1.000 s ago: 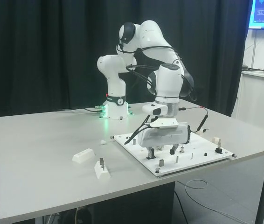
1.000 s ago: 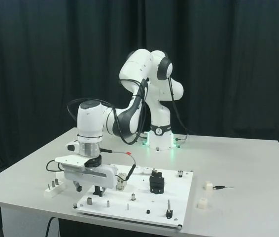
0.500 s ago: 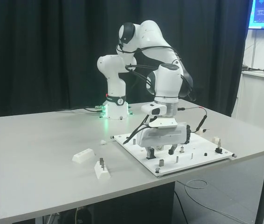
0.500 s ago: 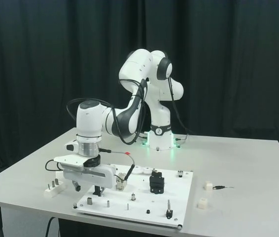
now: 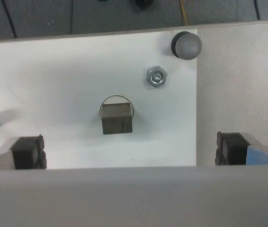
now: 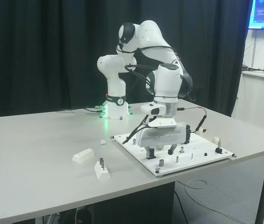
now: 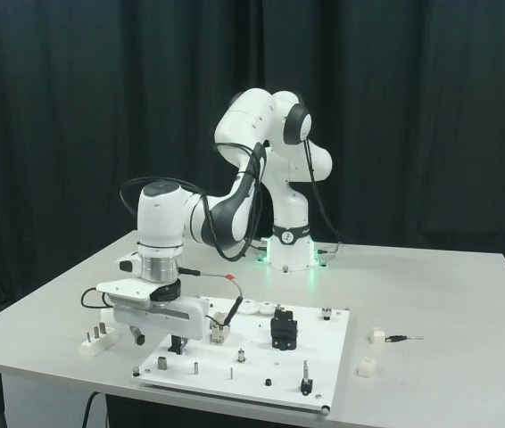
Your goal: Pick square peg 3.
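Note:
A grey square peg (image 5: 117,118) stands upright in a round socket of the white board (image 5: 53,85), near the board's corner. My gripper (image 5: 130,150) hangs open just above it, with black fingertips (image 5: 28,152) wide apart on either side and nothing between them. In the first room view the gripper (image 6: 161,150) hovers over the peg (image 6: 161,163) at the board's front edge. In the second room view the gripper (image 7: 158,341) is above the same peg (image 7: 161,364).
A hex nut (image 5: 156,77) and a grey round foot (image 5: 186,45) sit by the board's corner. Two white peg holders (image 6: 102,169) (image 6: 83,155) lie on the table beside the board. A black fixture (image 7: 281,330) and thin pins stand on the board (image 7: 261,357).
The arm's wrist and gripper have shifted very slightly sideways and up over the board's corner. The fingers stay open and the peg has not moved.

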